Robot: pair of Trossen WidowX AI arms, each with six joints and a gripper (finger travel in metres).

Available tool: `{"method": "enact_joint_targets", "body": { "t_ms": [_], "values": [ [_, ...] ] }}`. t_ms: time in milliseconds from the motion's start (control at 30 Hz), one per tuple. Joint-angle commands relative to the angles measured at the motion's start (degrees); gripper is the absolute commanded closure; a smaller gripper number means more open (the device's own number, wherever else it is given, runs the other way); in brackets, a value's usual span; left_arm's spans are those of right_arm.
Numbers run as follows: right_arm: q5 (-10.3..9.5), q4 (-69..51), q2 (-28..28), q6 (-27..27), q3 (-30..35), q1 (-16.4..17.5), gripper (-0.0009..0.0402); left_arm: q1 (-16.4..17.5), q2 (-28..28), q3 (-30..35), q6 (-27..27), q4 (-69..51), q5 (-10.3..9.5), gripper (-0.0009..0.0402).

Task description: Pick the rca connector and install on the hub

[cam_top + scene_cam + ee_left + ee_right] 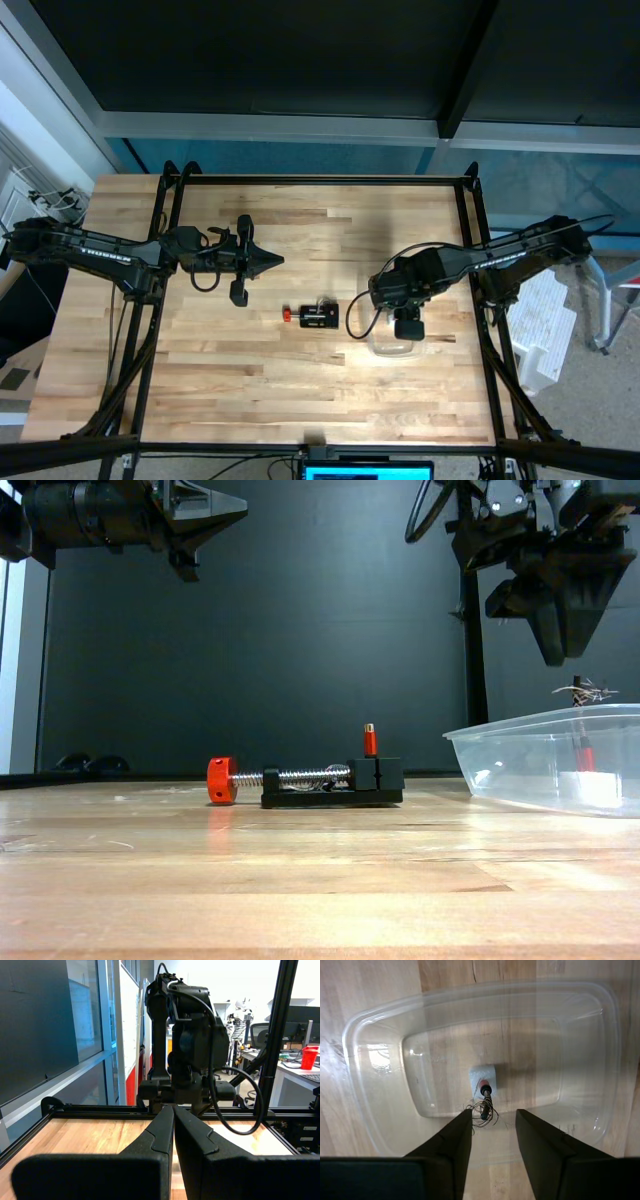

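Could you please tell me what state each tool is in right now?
Left tool: closed, holding nothing, raised left of the hub.
Right tool: open, empty, over the rca connector in the clear tray.

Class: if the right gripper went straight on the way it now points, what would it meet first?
Probably the rca connector, standing in the tray right below the open right gripper; depth is unclear. The left gripper hangs shut at the left, over the table.

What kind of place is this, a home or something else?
Probably a robotics lab in an office. Two robot arms stand at a framed wooden table: the left claw, shut, hangs over its left side; the right claw, open, hovers above a clear tray. A desk and an office chair stand behind.
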Motion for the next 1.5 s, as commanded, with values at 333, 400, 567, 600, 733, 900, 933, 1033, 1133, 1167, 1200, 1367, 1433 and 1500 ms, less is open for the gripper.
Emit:
{"method": "enact_joint_targets", "body": {
  "t_ms": [333, 400, 567, 600, 733, 900, 933, 1033, 1133, 1167, 1200, 1367, 1433, 1500],
  "values": [
    [0.02, 0.2, 3.4, 0.9, -0.1, 0.4, 0.0232, 0.0, 0.0, 0.0, 0.0, 0.0, 0.02, 0.0393],
    [0.02, 0.2, 3.8, 1.0, -0.1, 0.5, 0.0233, 0.0, 0.0, 0.0, 0.0, 0.0, 0.02, 0.0393],
    [0.04, 0.7, 5.7, 1.1, -0.1, 0.6, 0.0233, 0.0, 0.0, 0.0, 0.0, 0.0, 0.02, 0.0393],
    [0.02, 0.9, 6.1, 1.1, -0.1, 0.6, 0.0232, 0.0, 0.0, 0.0, 0.0, 0.0, 0.02, 0.0393],
    [0.04, 1.8, 7.5, 1.1, -0.1, 0.7, 0.0233, 0.0, 0.0, 0.0, 0.0, 0.0, 0.02, 0.0393],
    [0.04, 2.1, 8.3, 0.7, -0.4, 0.8, 0.0232, 0.0, 0.0, 0.0, 0.0, 0.0, 0.02, 0.0393],
    [0.02, 2.6, 8.3, 0.5, -0.7, 0.8, 0.0232, 0.0, 0.0, 0.0, 0.0, 0.0, 0.02, 0.0393],
    [0.02, 3.4, 8.3, 0.5, -1.5, 0.9, 0.0232, 0.0, 0.0, 0.0, 0.0, 0.0, 0.02, 0.0393],
    [0.02, 4.7, 8.3, 0.5, -2.8, 0.9, 0.0232, 0.0, 0.0, 0.0, 0.0, 0.0, 0.02, 0.0393],
    [0.02, 5.1, 8.3, 0.5, -3.2, 0.9, 0.0232, 0.0, 0.0, 0.0, 0.0, 0.0, 0.02, 0.0393],
    [0.02, 5.6, 8.3, 0.5, -3.6, 0.9, 0.0233, 0.0, 0.0, 0.0, 0.0, 0.0, 0.02, 0.0393],
    [0.04, 6.5, 8.3, 0.5, -4.5, 0.9, 0.0233, 0.0, 0.0, 0.0, 0.0, 0.0, 0.02, 0.0393],
    [0.04, 7.1, 8.3, 0.5, -4.9, 0.9, 0.0233, 0.0, 0.0, 0.0, 0.0, 0.0, 0.02, 0.0393],
    [0.02, 7.8, 8.3, 0.5, -5.4, 0.9, 0.0233, 0.0, 0.0, 0.0, 0.0, 0.0, 0.02, 0.0393]
  ]
}}
